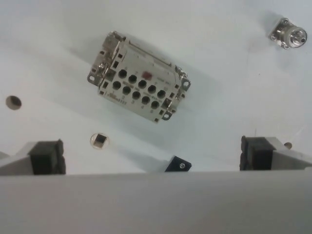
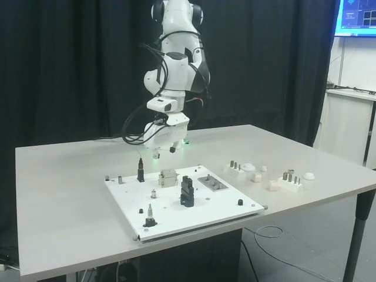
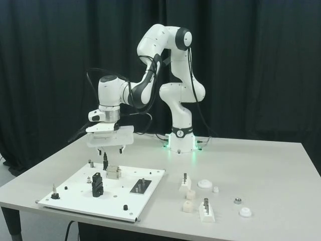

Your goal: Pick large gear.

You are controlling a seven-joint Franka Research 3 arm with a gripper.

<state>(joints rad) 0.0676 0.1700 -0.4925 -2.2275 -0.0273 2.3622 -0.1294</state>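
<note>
The large gear (image 2: 248, 167) (image 3: 204, 184) is a white toothed disc lying flat on the grey table, to the right of the white board (image 2: 194, 205) (image 3: 75, 201). My gripper (image 2: 163, 150) (image 3: 111, 150) hangs open over the board's back left part, far from the gear, with nothing between its fingers. In the wrist view the gripper (image 1: 151, 155) looks down on a multi-pin connector block (image 1: 139, 90) mounted on the board. The black fingertips (image 1: 46, 157) show at both sides. The gear is out of the wrist view.
The board carries a black clamp (image 2: 187, 191), several upright posts (image 2: 141, 170) and a grey rail (image 2: 212, 184). Beside the gear stand white peg holders (image 2: 235, 169) (image 2: 292, 179), small white blocks (image 3: 190, 194) and a smaller white gear (image 3: 245, 212).
</note>
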